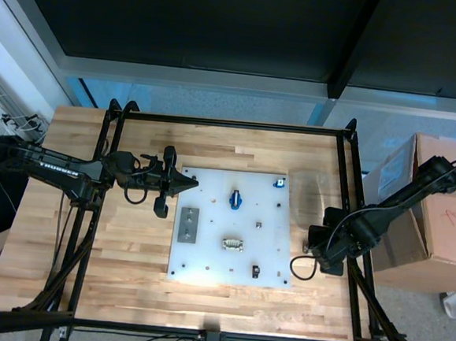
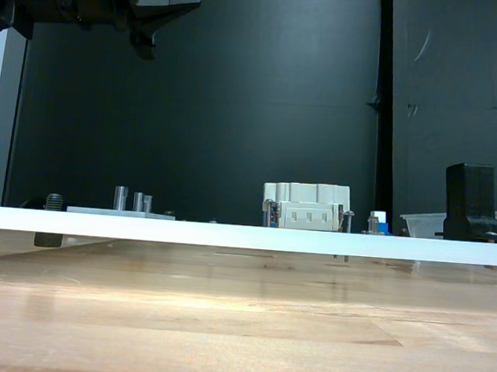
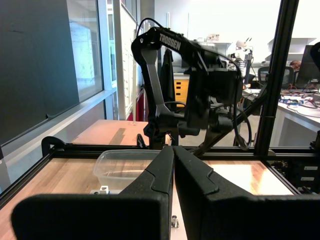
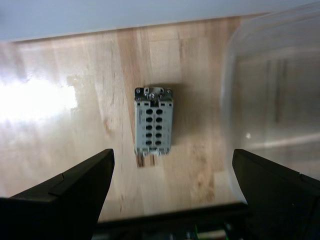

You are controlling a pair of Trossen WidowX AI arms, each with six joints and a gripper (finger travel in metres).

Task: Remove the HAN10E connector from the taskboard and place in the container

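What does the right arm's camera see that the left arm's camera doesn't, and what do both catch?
Only the right wrist view: the HAN10E connector, lying free and flat on the wooden table beside the container, not in it. The right claw hangs over it with its fingers open.

Only the left wrist view: the left claw, shut on nothing and raised, pointing across at the right arm.

Both: the clear container and the wooden table.
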